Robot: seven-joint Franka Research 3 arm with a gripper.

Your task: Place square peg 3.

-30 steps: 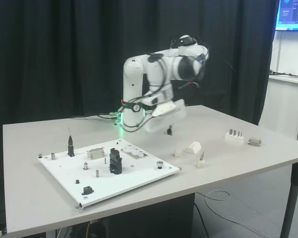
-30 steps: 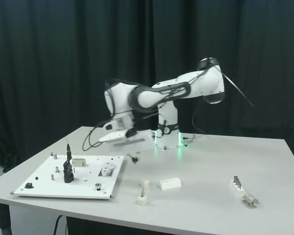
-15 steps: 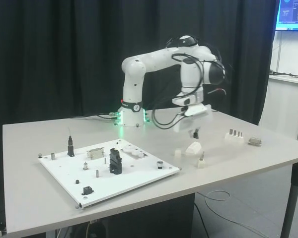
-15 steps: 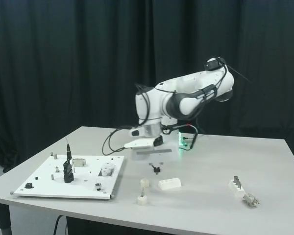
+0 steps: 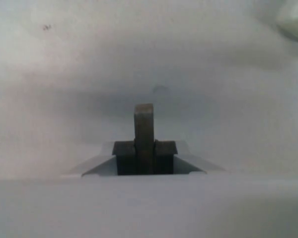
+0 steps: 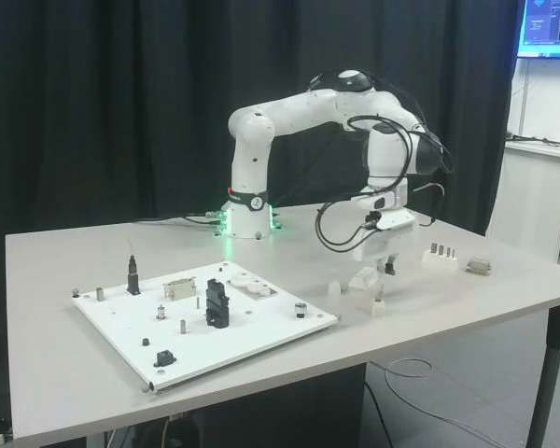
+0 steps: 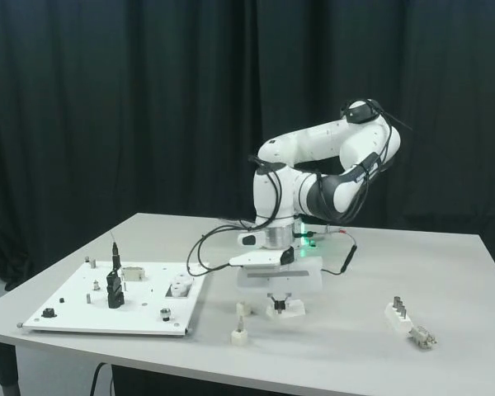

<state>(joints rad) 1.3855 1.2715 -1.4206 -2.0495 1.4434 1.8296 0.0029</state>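
The gripper [image 5: 144, 157] is clenched on the square peg [image 5: 144, 130]: in the wrist view both black fingers [image 5: 123, 157] press against the peg, one on each side, and the peg stands out beyond the fingertips over the bare grey table [image 5: 64, 74]. So the square peg is in the air, held by the gripper, and not on the table.

In the second room view the gripper [image 7: 277, 302] hangs low, directly over the white block [image 7: 292, 308]; whether it touches the block cannot be told. In the first room view the gripper [image 6: 387, 268] is at about 2 o'clock from the same white block [image 6: 364, 278], very close to it.

From the white block in the first room view, a small white cube [image 6: 334, 287] lies at 9 o'clock, near, and a small white base with a pin [image 6: 378, 305] at about 5 o'clock, near. The white holder with pegs [image 6: 441, 258] is at 2 o'clock, well apart, and the small metal part [image 6: 479, 267] lies just beside that holder.

The white board [image 6: 252, 331] with its black and metal parts lies at 9 o'clock from the gripper, well apart. The white arm [image 6: 299, 101] rises from its base with green light [image 6: 226, 227] at the far side of the table.
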